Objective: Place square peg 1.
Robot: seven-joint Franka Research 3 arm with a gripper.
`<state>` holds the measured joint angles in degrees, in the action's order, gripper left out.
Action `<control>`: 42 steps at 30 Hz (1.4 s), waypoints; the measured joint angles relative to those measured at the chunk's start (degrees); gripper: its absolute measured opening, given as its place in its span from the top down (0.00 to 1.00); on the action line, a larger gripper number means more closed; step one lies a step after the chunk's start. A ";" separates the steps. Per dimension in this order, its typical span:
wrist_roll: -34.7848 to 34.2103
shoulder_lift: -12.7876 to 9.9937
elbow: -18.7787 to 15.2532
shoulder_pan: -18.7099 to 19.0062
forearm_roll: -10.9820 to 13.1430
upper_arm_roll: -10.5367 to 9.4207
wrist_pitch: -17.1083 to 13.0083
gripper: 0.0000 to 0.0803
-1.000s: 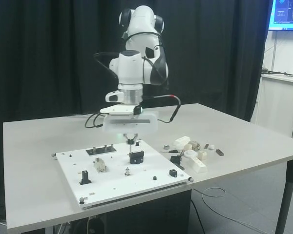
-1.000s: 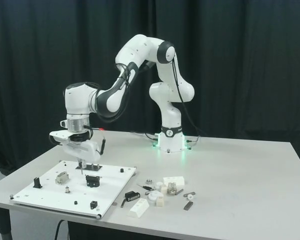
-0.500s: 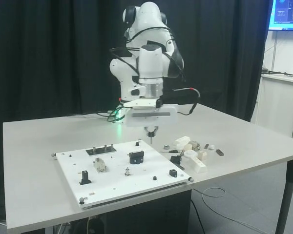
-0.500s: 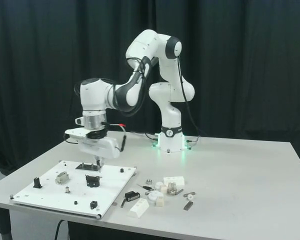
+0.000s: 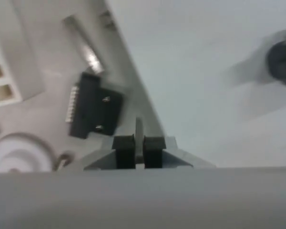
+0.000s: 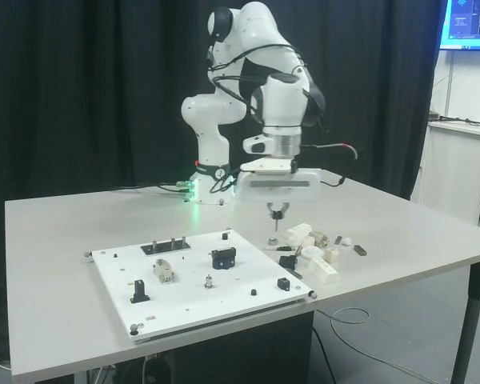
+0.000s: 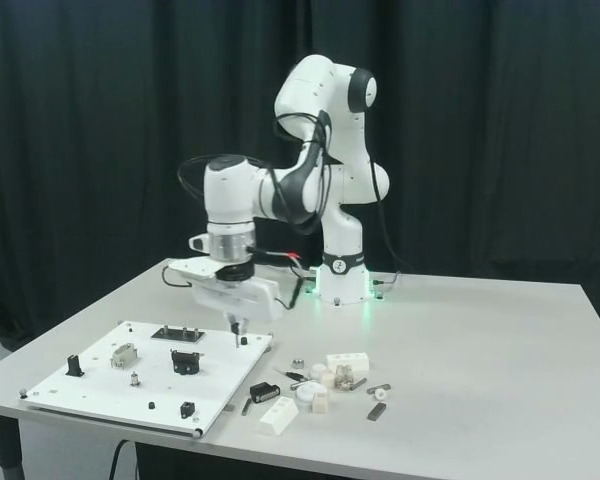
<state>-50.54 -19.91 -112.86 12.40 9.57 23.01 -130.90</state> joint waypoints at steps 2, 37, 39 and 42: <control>-0.63 0.00 -0.20 1.09 -0.24 -0.02 -0.38 0.96; -10.13 -0.84 -7.63 17.49 -0.57 -2.58 -13.06 0.96; -11.04 -0.95 -7.82 18.11 -0.90 -2.66 -13.35 0.96; -12.54 -1.04 -8.22 19.01 -1.47 -2.82 -13.79 0.96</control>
<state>-63.08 -20.95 -121.08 31.40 8.09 20.19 -144.69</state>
